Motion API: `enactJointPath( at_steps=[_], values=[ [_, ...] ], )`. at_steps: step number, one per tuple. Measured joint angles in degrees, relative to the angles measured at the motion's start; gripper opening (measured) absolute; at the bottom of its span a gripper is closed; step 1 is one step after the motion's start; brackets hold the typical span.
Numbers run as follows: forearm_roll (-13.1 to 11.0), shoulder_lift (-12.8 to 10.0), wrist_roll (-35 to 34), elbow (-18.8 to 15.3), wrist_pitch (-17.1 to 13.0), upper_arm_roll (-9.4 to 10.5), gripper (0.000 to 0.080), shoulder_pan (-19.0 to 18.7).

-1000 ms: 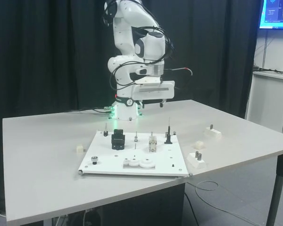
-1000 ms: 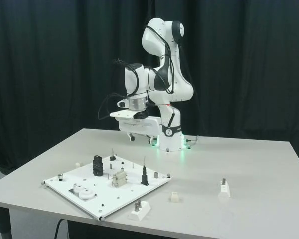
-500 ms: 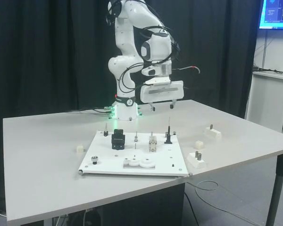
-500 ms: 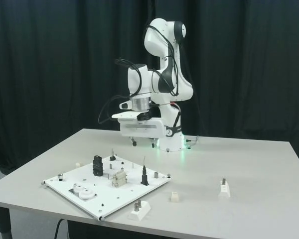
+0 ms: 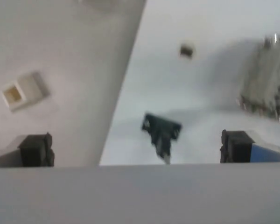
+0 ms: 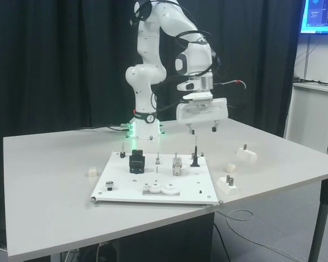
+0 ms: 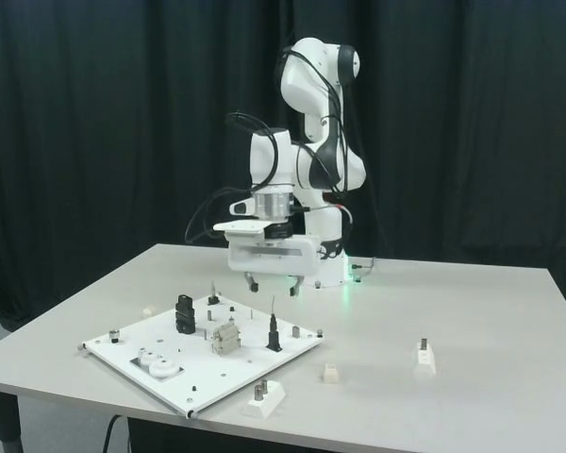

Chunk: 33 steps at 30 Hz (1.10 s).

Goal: Pick round peg 3.

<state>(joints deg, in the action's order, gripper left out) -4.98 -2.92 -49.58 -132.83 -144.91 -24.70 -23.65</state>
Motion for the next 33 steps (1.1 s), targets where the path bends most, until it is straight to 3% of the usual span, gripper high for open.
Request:
enactJointPath(
  at_steps=[22, 33],
  values=[
    [-6.46, -18.47, 1.58, 17.74, 0.03, 1.57, 0.0800, 0.11],
    [-8.19, -25.08, 3.81, 23.55, 1.44, 2.21, 0.0800, 0.37]
  ],
)
